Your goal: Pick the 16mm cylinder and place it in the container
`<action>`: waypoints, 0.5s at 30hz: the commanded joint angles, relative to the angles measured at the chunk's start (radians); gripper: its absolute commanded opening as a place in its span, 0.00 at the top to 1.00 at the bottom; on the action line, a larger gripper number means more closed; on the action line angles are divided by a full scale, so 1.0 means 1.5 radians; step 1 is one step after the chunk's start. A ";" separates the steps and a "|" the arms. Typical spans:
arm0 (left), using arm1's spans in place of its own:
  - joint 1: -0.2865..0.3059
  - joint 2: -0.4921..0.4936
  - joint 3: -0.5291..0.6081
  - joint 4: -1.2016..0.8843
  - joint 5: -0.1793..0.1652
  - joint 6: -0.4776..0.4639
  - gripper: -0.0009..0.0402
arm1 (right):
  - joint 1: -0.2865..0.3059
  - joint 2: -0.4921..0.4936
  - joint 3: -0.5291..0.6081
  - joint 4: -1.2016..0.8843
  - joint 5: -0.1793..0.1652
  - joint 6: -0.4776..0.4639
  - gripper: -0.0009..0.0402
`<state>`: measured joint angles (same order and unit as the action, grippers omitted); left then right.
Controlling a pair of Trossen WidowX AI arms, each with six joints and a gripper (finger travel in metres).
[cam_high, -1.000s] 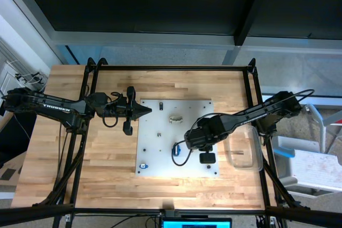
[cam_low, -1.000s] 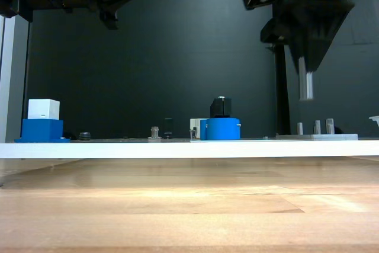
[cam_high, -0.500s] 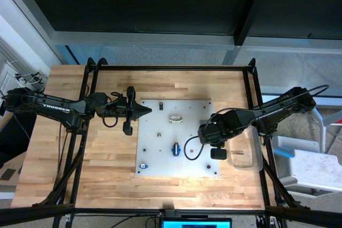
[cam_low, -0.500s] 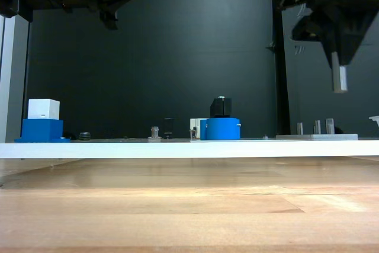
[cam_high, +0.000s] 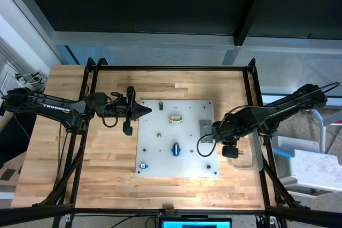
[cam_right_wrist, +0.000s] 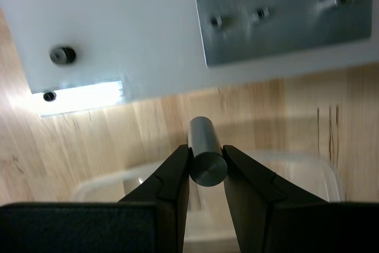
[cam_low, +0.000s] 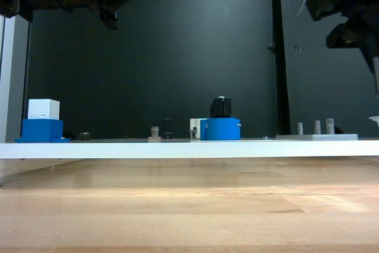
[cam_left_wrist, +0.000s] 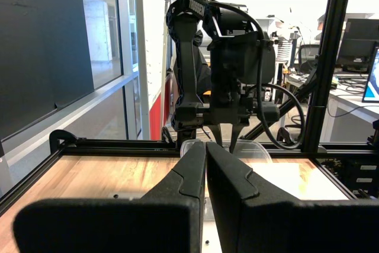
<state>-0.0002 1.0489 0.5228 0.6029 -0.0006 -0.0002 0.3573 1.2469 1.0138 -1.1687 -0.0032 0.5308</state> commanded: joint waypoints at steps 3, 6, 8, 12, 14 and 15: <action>0.000 0.000 0.000 0.000 0.000 0.000 0.98 | 0.013 -0.042 -0.032 -0.016 -0.001 0.028 0.91; 0.000 0.000 0.000 0.000 0.000 0.000 0.98 | 0.020 -0.059 -0.043 -0.031 -0.001 0.041 0.91; 0.000 0.000 0.000 0.000 0.000 0.000 0.98 | 0.028 -0.069 -0.051 -0.036 -0.006 0.051 0.91; 0.000 0.000 0.000 0.000 0.000 0.000 0.98 | 0.053 -0.090 -0.078 -0.036 -0.036 0.077 0.91; 0.000 0.000 0.000 0.000 0.000 0.000 0.98 | 0.066 -0.095 -0.088 -0.036 -0.046 0.087 0.91; 0.000 0.000 0.000 0.000 0.000 0.000 0.98 | 0.071 -0.096 -0.093 -0.035 -0.052 0.093 0.91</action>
<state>-0.0002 1.0489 0.5228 0.6025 -0.0006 -0.0002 0.4545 1.1049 0.8833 -1.2232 -0.0723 0.6598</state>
